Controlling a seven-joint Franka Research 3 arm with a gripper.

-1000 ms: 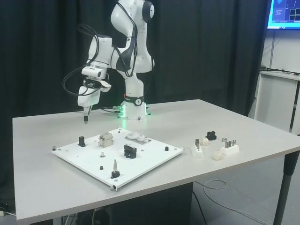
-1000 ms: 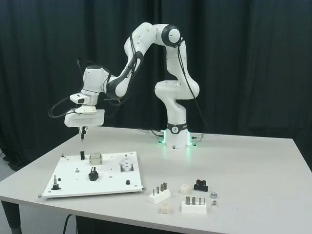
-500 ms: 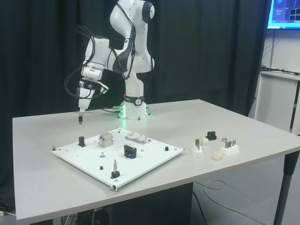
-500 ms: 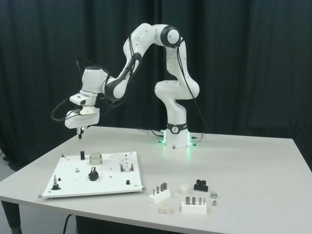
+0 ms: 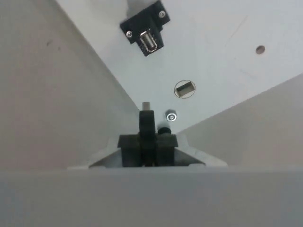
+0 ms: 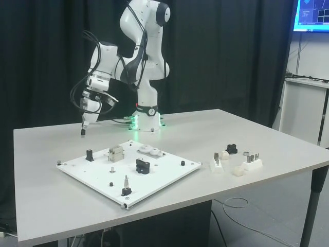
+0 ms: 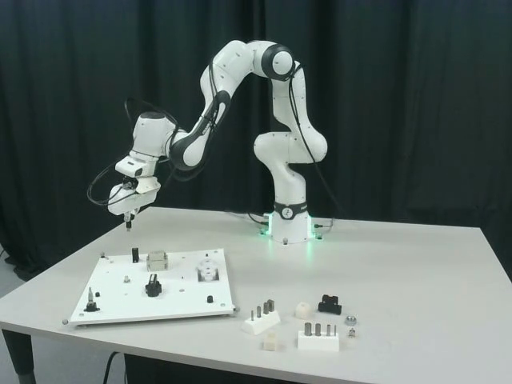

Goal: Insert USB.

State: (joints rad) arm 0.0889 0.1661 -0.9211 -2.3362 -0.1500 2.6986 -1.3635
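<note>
Wrist view shows the gripper [image 5: 147,124] clamped on a black USB plug [image 5: 146,118], its metal tip pointing down toward the white board [image 5: 222,52]. The plug hangs over the board's corner region, just inside the edge where the white plate meets the grey table [image 5: 42,94]. The black USB socket [image 5: 144,29], with its metal mouth facing up, sits further in on the board, well apart from the plug tip. Between the two lies an oval slot [image 5: 184,89] in the plate, and a small screw head [image 5: 170,116] sits just beside the plug (close to the board's corner).

From the first room view, the gripper [image 6: 83,129] holds the plug high above the table, behind the far left corner of the board [image 6: 169,172], with clear air under it on all sides. The socket [image 6: 89,154] stands near that corner, below and in front of the plug. A grey block [image 6: 116,153] stands just beside the socket, toward the board's middle. Other small fixtures rise from the plate nearer its front edge.

In the second room view the gripper [image 7: 128,220] hovers beyond the board's [image 7: 180,308] back edge, above bare table [image 7: 416,272]. Loose white and black parts [image 7: 300,324] lie on the table well apart from the board's right edge.
</note>
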